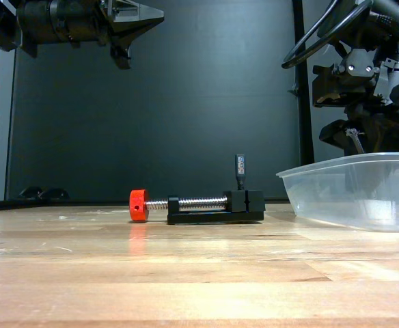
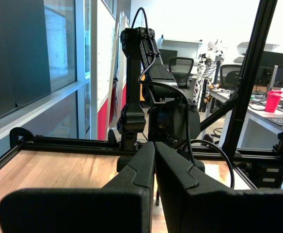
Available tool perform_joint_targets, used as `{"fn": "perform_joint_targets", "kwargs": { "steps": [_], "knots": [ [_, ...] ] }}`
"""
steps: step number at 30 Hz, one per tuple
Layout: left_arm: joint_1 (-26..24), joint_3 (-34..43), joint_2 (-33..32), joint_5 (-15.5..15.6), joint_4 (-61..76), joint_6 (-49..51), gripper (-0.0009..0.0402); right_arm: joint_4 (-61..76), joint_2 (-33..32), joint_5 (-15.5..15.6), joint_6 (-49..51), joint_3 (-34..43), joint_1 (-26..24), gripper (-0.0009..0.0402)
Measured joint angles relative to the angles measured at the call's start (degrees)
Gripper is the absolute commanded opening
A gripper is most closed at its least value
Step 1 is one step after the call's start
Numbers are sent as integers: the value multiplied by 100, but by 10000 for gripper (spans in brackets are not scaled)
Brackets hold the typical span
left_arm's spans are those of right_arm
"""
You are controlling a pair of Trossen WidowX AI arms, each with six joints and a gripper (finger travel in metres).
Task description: Pick the usb-c connector and install on the hub
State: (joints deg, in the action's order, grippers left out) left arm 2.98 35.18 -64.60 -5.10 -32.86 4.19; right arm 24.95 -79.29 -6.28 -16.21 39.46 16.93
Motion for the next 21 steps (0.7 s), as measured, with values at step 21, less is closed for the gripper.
{"fn": "perform_joint_targets", "kwargs": {
  "steps": [21],
  "knots": [
    [0, 2, 2, 0, 2, 0, 0, 146, 15, 28, 4, 20, 15, 149]
  ]
}}
